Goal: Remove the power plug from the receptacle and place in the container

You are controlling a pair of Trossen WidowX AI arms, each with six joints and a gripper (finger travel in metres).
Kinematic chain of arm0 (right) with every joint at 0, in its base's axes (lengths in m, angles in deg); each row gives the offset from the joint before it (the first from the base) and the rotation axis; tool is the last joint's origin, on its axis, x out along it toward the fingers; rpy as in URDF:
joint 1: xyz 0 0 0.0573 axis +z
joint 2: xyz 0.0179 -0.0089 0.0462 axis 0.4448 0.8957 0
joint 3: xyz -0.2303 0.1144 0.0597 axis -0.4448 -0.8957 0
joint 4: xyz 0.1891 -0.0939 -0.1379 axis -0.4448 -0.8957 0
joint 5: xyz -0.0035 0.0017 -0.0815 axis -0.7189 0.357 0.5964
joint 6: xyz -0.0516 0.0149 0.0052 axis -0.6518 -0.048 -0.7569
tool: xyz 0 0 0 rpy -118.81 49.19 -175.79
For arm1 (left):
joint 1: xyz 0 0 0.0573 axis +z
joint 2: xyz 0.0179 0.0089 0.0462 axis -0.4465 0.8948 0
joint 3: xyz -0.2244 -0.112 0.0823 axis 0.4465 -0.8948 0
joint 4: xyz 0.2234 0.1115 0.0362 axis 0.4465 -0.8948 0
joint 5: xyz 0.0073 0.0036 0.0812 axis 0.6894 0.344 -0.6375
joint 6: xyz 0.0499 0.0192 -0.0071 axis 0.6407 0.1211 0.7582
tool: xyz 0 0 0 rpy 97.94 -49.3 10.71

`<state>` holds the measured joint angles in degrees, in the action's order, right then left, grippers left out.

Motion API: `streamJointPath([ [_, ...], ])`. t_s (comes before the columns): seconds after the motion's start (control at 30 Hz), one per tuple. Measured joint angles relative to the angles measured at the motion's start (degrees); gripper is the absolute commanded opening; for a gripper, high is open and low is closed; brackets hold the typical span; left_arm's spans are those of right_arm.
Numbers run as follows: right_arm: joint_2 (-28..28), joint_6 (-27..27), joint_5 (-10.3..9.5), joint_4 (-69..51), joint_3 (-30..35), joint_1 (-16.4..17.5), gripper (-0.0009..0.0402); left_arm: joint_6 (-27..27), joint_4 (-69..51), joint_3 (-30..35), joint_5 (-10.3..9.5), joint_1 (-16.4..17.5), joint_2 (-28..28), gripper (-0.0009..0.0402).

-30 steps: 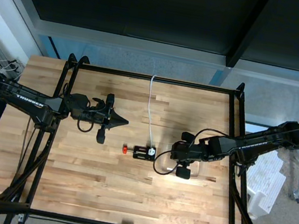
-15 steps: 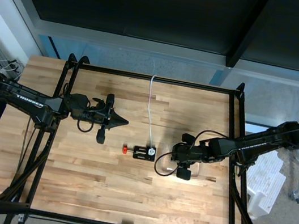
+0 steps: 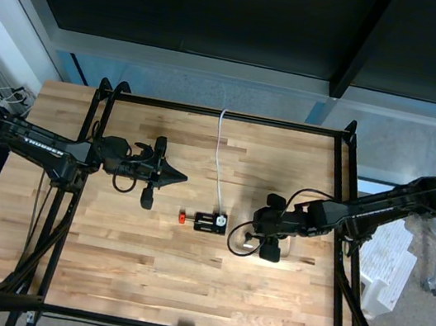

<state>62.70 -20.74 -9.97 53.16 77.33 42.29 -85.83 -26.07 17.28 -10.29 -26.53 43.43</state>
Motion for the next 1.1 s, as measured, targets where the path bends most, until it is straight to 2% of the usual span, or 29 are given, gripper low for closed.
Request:
streamJointPath([
  [0.43, -5.4, -0.1, -0.02, -5.5, -0.9, 0.0, 0.0171, 0.0, 0.0, 0.0, 0.0, 0.0, 0.0, 0.0],
  [0.63, -9.5, -0.2, 0.02, -6.0, -0.9, 0.0, 0.0157, 0.0, 0.0, 0.0, 0.0, 0.0, 0.0, 0.0],
  [0.7, -11.5, -1.0, 0.72, -4.7, -1.1, 0.0, 0.0148, 0.0, 0.0, 0.0, 0.0, 0.0, 0.0, 0.0],
  [0.8, -14.6, -2.8, 2.86, 0.9, -2.2, -0.2, 0.0128, 0.0, 0.0, 0.0, 0.0, 0.0, 0.0, 0.0],
  [0.9, -17.4, -4.5, 2.97, 7.9, -4.1, -1.2, 0.0104, 0.0, 0.0, 0.0, 0.0, 0.0, 0.0, 0.0],
  [1.0, -19.3, -5.8, 2.1, 12.9, -5.9, -2.8, 0.0076, 0.0, 0.0, 0.0, 0.0, 0.0, 0.0, 0.0],
  [1.1, -20.9, -7.3, -0.79, 18.0, -7.7, -5.0, 0.0047, 0.0, 0.0, 0.0, 0.0, 0.0, 0.0, 0.0],
])
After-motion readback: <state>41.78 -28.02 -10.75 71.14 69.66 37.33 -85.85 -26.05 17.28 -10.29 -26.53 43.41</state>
